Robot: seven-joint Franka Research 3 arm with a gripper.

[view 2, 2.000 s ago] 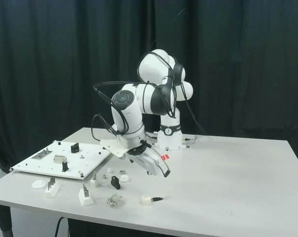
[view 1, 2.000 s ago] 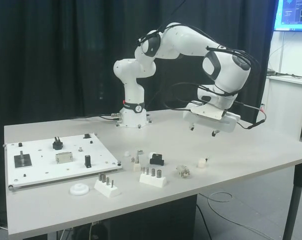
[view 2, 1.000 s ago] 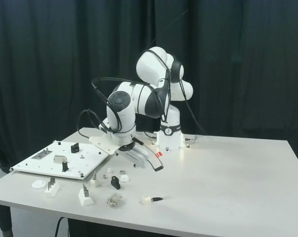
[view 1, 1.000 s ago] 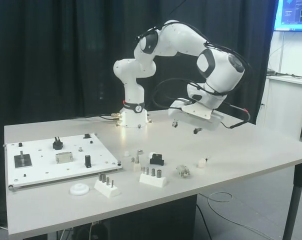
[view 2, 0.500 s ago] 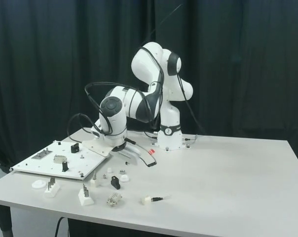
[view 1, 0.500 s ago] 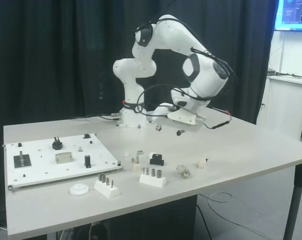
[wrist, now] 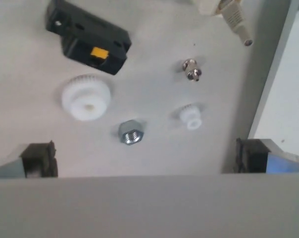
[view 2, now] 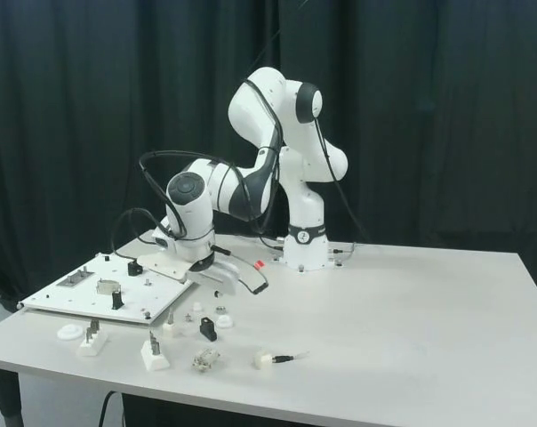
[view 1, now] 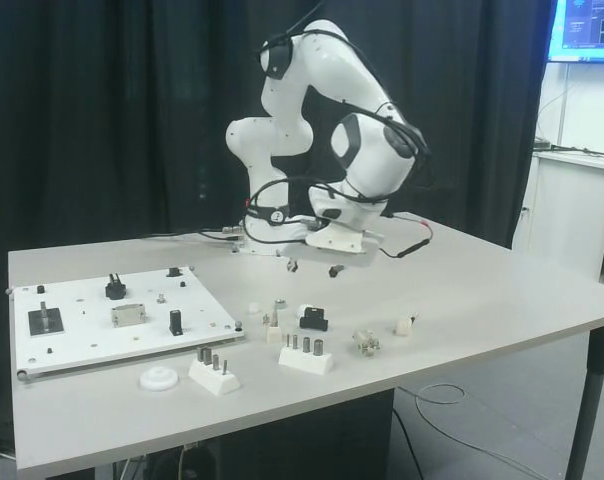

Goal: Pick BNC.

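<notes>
Gripper (wrist: 144, 158) jaws apart, empty. I centre over BNC (wrist: 191, 69), avoiding hex nut (wrist: 130, 133), small white gear (wrist: 191, 116), then descend.

White gear (wrist: 85, 97); nut (wrist: 130, 133); black block (wrist: 87, 36)

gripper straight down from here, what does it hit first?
Probably the metal hex nut on the grey table, about midway under the open gripper. The BNC lies farther off. Depth unclear.

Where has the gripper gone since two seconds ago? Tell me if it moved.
Yes. The gripper has swung from the table's right side toward the white board, now hovering above the loose parts beside it.
</notes>
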